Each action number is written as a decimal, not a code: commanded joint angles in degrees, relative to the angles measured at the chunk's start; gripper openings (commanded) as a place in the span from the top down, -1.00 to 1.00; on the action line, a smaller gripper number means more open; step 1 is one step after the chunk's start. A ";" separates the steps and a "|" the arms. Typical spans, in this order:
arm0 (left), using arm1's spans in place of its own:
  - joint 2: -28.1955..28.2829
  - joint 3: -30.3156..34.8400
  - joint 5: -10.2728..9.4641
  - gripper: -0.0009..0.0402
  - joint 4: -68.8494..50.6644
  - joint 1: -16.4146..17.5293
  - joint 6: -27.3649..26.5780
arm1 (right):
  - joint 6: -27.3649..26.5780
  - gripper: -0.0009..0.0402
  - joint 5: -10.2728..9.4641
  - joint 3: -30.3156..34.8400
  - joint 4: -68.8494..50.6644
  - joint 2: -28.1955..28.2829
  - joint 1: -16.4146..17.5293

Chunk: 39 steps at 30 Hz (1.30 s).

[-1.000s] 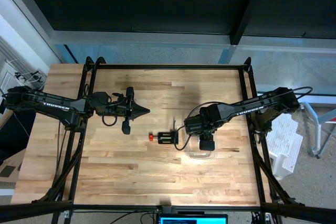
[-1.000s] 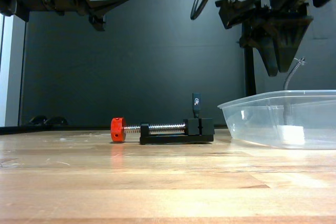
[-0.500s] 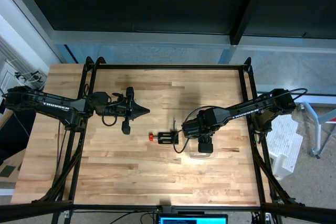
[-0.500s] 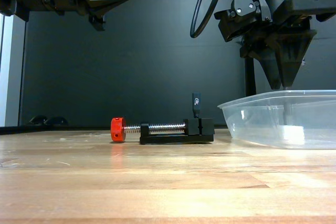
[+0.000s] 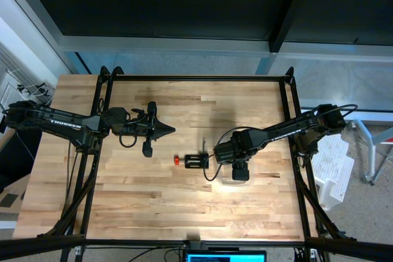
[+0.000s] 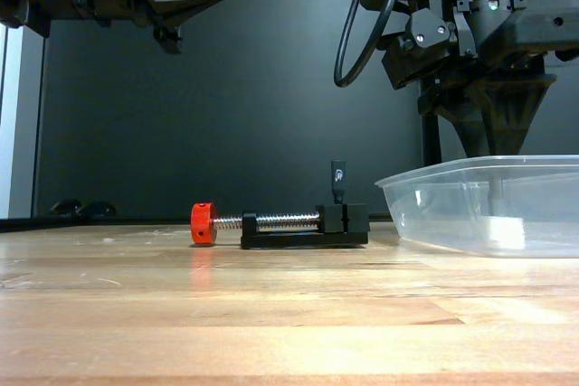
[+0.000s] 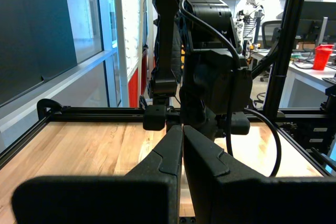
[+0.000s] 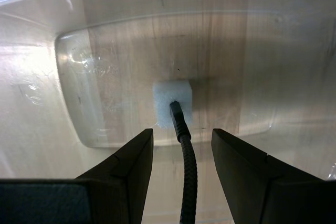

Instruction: Pick the USB-C connector and install on taskboard

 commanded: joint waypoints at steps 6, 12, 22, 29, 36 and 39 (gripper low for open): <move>0.02 0.00 0.02 0.96 0.00 0.00 0.02 | -0.13 0.21 0.00 -0.70 0.63 0.63 0.02; 0.02 0.00 0.02 0.96 0.00 0.00 0.02 | 0.07 0.21 -0.04 -2.38 2.34 0.61 0.04; 0.02 0.00 0.02 0.96 0.00 0.02 0.02 | 0.04 0.25 -0.04 -3.28 4.39 0.61 0.04; 0.02 0.00 0.02 0.96 0.00 0.00 0.02 | 0.04 0.47 -0.52 -3.65 4.74 0.61 0.09; 0.02 0.00 0.02 0.96 0.00 0.00 0.02 | -0.20 0.67 -0.52 -3.65 5.16 0.61 0.11; 0.02 0.00 0.02 0.96 0.00 0.00 0.02 | -0.22 0.74 -0.52 -3.72 5.51 0.61 0.11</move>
